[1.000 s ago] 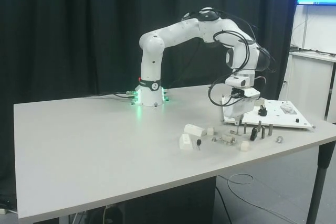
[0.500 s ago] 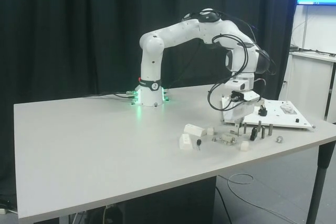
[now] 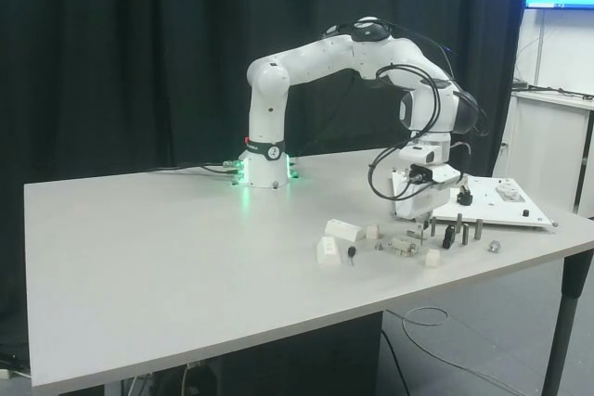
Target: Place round peg 1.
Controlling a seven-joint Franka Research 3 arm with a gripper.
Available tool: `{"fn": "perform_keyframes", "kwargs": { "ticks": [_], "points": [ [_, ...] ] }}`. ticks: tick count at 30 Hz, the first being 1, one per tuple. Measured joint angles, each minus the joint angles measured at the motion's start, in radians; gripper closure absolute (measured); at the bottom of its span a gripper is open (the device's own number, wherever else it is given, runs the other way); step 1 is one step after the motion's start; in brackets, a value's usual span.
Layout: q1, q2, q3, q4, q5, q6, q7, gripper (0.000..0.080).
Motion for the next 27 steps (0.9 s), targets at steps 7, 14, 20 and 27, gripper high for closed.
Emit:
{"fn": "perform_keyframes", "kwargs": {
  "ticks": [7,14,20,27],
  "points": [
    [-0.002,0.001,0.004,0.004,0.000,0.000,0.000,0.0787],
    [-0.005,0.001,0.008,0.006,0.000,0.000,0.003,0.0787],
    [-0.008,0.001,0.012,0.008,0.000,0.000,0.005,0.0527],
    [-0.013,0.001,0.015,0.012,0.000,0.000,0.005,0.0192]
  ]
}}
